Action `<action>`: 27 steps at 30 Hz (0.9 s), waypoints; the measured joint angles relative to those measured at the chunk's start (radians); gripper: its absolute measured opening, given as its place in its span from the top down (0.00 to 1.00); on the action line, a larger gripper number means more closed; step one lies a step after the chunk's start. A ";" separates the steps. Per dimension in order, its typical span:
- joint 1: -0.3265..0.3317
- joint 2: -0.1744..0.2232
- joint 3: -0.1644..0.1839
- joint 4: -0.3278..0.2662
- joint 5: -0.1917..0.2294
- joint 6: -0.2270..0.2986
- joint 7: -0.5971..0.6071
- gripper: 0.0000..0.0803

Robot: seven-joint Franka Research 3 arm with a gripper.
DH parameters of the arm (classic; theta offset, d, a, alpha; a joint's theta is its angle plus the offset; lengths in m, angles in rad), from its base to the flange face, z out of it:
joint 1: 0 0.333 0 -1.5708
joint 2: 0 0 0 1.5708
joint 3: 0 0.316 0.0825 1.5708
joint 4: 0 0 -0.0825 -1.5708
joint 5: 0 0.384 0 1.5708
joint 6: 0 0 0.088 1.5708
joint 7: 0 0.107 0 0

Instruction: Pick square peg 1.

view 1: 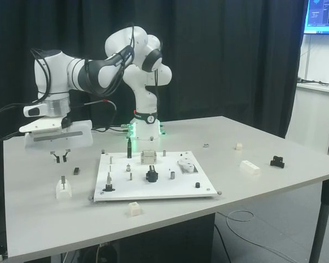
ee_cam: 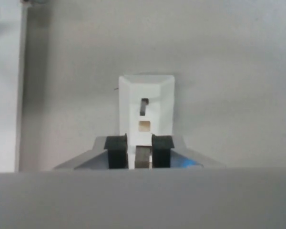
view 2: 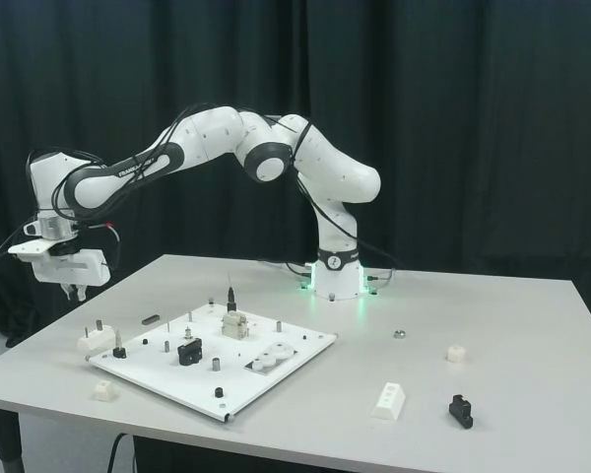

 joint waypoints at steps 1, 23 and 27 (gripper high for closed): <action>-0.001 0.000 0.000 0.000 0.000 0.002 0.000 0.87; -0.004 0.038 0.019 -0.011 0.019 0.082 0.013 0.87; -0.001 0.043 0.019 -0.011 0.019 0.085 0.021 0.87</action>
